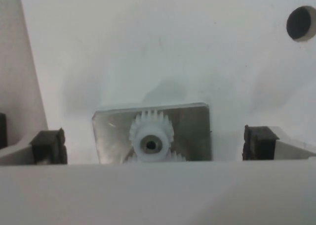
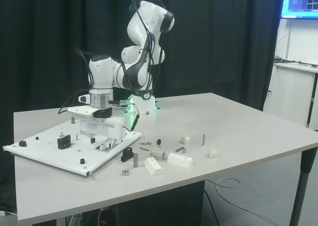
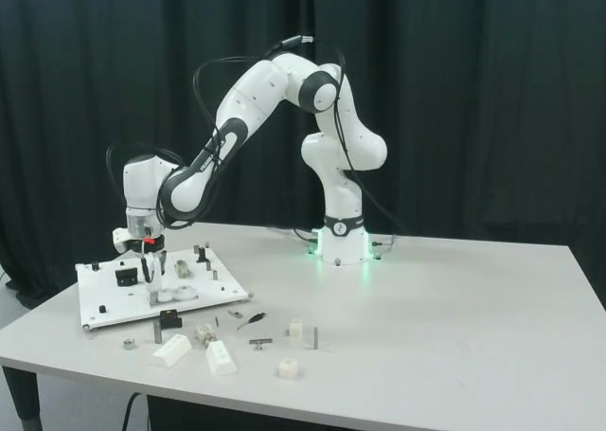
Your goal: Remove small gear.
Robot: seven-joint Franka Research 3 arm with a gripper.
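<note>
Two black finger pads stand well apart in our wrist view, one on each side of the small gear, so we read the hand as spread wide and grasping nothing. The small white gear sits on a grey metal plate with a dark bore at its centre; the teeth of a second white gear just show beside it, mostly cut off by the pale body of the hand that fills the near part of the view. A dark round hole marks the white board some way off from the plate.

From the first room view we see the white board lying on the left part of the grey desk, with small black fixtures on it. The hand hangs low over the board's right part, and it hides the gear from this side. Right of the board lie loose pieces: a black block, a nut, two white blocks, a small upright pin and a small white piece.

In the second room view the hand is again low over the board, and we cannot make out the gear there.
</note>
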